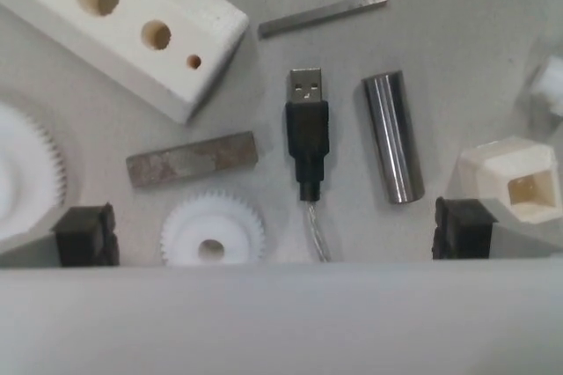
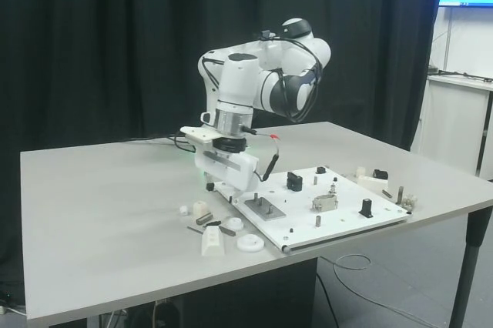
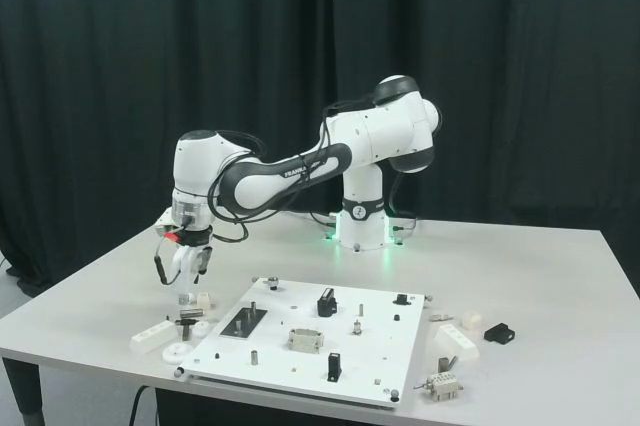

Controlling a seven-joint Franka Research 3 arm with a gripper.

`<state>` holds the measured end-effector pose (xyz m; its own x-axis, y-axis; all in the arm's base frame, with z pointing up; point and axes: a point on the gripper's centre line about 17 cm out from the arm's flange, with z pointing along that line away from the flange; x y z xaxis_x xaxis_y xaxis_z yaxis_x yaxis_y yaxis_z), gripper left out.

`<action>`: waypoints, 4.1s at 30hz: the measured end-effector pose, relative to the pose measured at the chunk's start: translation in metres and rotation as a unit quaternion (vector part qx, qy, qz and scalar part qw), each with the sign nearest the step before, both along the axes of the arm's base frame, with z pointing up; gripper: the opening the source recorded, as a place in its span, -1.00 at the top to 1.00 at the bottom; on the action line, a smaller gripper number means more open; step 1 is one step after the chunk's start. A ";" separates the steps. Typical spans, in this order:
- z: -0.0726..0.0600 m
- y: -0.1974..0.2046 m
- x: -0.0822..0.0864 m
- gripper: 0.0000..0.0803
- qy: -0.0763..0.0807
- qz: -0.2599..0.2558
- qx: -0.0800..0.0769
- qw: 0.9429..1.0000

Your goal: Remove round peg 3.

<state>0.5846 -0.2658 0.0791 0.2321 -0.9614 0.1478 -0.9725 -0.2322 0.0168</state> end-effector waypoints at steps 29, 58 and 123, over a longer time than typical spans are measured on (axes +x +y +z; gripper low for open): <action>0.000 -0.005 0.001 -0.99 -0.007 -0.007 0.003 1.000; 0.003 -0.010 0.006 -0.99 -0.021 -0.014 0.007 1.000; -0.001 0.187 0.136 -0.99 -0.011 -0.016 0.047 0.999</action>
